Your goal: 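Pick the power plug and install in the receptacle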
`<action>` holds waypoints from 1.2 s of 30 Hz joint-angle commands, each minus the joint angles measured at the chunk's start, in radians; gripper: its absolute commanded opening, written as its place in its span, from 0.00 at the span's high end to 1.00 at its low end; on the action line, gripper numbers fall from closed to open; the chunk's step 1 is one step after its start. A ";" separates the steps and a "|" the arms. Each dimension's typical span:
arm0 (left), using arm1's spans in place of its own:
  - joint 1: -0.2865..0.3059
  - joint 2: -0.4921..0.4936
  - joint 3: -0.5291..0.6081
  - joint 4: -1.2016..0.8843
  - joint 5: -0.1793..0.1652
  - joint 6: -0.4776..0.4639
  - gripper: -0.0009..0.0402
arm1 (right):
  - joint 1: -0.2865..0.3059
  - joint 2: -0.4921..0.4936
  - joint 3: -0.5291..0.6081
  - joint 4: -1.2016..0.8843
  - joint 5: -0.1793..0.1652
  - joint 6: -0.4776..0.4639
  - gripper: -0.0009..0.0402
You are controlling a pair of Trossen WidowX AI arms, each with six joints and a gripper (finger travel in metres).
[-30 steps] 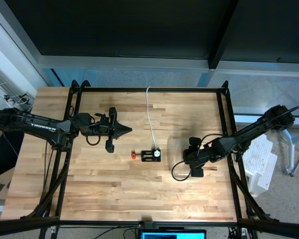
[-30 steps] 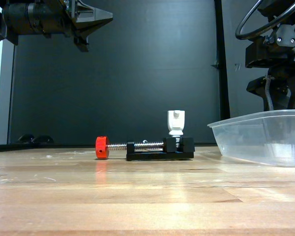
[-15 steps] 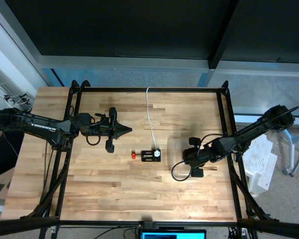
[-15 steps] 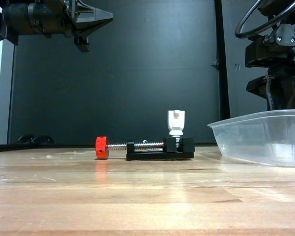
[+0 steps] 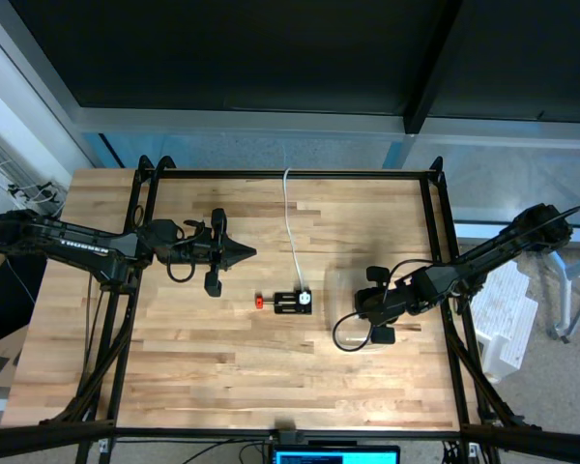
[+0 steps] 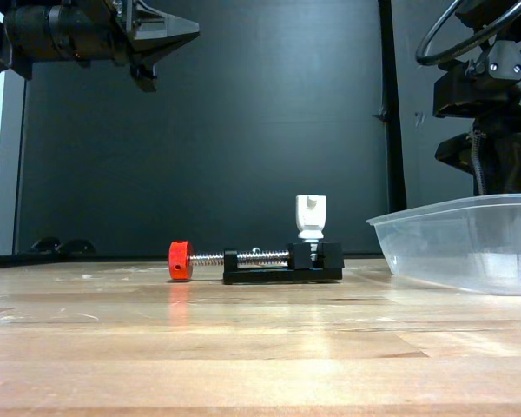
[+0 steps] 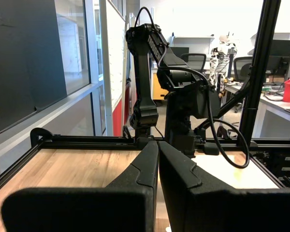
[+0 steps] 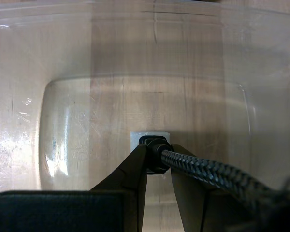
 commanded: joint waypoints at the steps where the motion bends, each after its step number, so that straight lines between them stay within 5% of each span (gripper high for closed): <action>1: 0.000 0.000 0.000 0.000 0.000 0.000 0.98 | 0.000 -0.010 0.000 0.000 0.001 -0.004 0.98; 23: 0.000 0.000 0.000 0.000 0.000 0.000 0.98 | 0.000 -0.056 0.007 -0.015 0.026 -0.005 0.98; 36: 0.000 0.000 0.000 0.000 0.000 0.000 0.98 | -0.020 -0.051 0.247 -0.243 0.045 -0.039 0.98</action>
